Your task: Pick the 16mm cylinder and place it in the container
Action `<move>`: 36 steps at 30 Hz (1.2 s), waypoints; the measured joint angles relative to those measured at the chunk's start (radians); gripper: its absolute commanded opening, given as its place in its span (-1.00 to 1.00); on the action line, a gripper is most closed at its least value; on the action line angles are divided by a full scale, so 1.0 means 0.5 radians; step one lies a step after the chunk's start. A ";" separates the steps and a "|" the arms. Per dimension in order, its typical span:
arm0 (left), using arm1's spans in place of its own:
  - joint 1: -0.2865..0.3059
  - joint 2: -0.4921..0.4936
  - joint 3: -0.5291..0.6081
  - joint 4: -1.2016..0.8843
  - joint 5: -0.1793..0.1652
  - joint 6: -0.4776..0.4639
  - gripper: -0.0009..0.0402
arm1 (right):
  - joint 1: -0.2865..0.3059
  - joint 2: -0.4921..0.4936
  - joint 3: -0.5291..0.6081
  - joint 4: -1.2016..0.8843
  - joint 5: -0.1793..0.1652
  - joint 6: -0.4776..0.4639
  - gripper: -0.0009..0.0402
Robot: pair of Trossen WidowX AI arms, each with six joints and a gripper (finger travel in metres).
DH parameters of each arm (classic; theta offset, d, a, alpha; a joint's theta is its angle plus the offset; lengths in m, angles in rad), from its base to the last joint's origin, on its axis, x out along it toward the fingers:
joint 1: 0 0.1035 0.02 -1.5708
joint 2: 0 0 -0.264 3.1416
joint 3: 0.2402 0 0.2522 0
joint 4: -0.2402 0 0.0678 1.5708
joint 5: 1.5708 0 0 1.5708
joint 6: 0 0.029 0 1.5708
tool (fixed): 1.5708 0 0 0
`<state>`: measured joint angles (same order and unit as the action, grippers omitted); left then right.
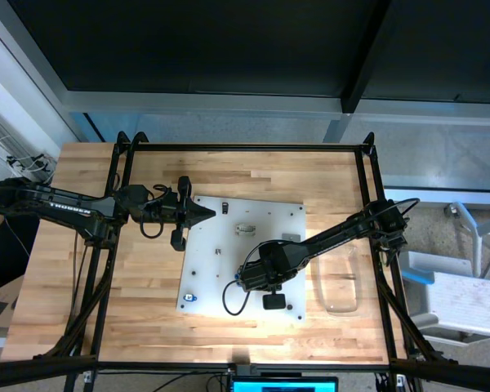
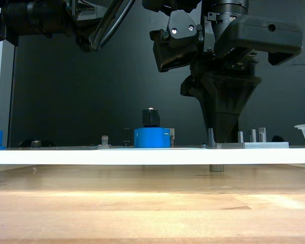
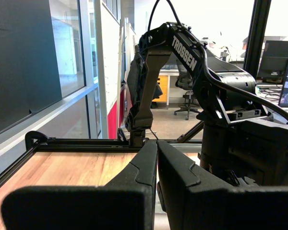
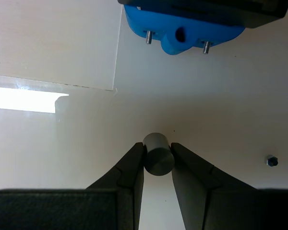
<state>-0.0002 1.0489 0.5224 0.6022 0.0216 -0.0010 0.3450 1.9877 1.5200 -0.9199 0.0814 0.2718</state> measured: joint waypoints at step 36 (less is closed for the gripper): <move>0.000 -0.001 0.000 0.000 -0.001 0.000 -0.96 | 0.002 -0.196 0.095 -0.235 0.017 0.016 -0.84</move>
<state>-0.0002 1.0485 0.5224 0.6022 0.0212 -0.0010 0.3462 1.8896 1.5673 -1.0374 0.0898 0.2798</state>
